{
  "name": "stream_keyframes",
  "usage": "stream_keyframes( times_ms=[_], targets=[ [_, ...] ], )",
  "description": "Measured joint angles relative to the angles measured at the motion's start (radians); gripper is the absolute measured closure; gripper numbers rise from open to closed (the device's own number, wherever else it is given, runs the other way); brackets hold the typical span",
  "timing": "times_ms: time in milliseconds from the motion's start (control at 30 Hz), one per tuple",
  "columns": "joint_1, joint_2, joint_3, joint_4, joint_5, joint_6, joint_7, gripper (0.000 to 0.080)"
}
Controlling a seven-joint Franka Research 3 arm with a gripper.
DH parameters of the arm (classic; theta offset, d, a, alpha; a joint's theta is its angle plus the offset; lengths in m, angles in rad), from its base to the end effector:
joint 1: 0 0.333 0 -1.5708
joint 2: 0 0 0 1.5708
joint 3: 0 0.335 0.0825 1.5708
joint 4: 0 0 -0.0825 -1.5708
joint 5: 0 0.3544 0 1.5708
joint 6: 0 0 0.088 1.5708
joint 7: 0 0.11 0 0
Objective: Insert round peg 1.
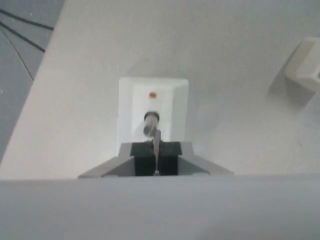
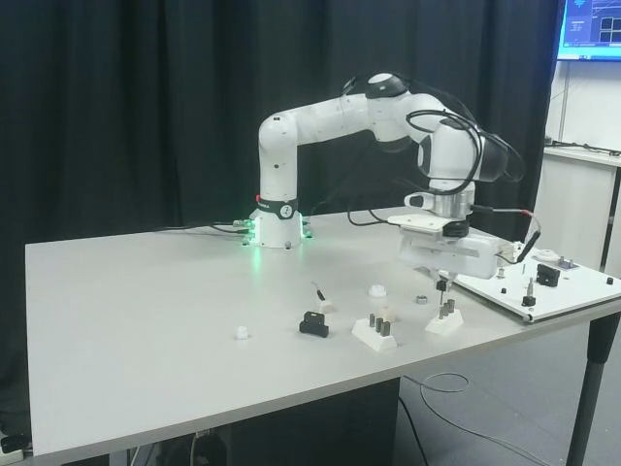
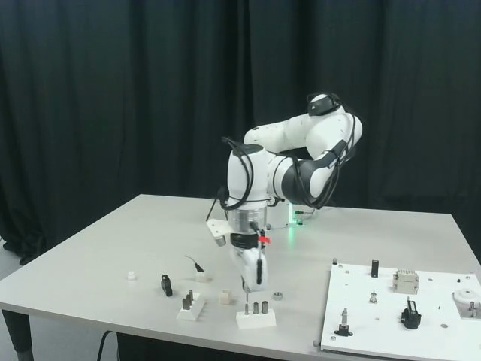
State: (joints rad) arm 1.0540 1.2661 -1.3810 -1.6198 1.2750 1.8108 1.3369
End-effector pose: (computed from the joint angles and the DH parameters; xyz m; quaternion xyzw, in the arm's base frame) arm 0.6583 0.0951 0.2677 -0.6037 0.7969 -0.0192 0.0113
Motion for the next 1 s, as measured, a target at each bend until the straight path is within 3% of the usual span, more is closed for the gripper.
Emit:
stream_keyframes(
  times_ms=[800,1000],
  targets=[
    [0.145,-0.011,-0.019,-0.001,-0.036,-0.078,-0.055,0.0785],
    [0.196,-0.015,-0.019,-0.001,-0.076,-0.088,-0.089,0.0785]
  ],
)
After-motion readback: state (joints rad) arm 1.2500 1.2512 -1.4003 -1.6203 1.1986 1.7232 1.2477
